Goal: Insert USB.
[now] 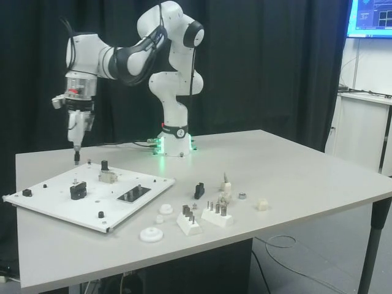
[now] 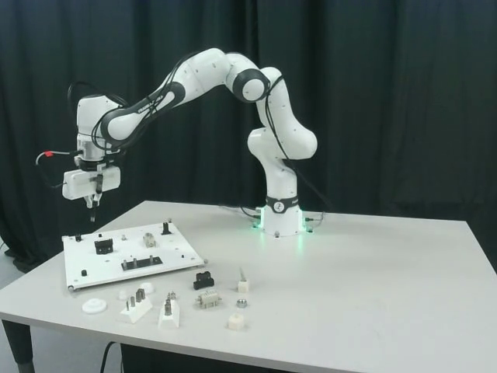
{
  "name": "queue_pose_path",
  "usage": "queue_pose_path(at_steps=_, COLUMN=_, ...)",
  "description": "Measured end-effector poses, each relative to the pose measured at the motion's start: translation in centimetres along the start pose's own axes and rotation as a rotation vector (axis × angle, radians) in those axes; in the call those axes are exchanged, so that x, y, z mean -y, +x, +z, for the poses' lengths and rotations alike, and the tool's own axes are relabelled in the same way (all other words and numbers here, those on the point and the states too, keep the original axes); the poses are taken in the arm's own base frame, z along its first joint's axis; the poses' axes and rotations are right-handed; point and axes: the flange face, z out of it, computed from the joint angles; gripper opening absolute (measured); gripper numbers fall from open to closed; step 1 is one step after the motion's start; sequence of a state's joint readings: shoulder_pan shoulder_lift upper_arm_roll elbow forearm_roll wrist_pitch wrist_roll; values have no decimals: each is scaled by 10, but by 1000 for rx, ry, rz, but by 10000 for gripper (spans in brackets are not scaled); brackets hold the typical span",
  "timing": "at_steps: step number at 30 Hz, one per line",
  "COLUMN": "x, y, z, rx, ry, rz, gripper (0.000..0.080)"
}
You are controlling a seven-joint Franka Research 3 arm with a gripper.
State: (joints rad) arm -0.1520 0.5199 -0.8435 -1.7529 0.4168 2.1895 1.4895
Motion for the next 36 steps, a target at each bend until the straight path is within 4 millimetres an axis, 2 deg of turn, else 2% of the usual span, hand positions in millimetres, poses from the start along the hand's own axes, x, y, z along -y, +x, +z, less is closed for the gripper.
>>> queue_pose_path(at_steps=6, x=3, y=25, z=5, rx=-9, ry=-11, rz=103, gripper=45)
queue_pose_path(at_steps=13, x=1, y=45, z=10, rx=-14, ry=-47, rz=176, gripper=45)
queue_pose_path(at_steps=29, x=-9, y=76, z=5, rx=-16, ry=-145, rz=301, gripper=45)
queue_pose_path(at_steps=36, x=-21, y=87, z=7, rx=-8, ry=-210, rz=331, gripper=45)
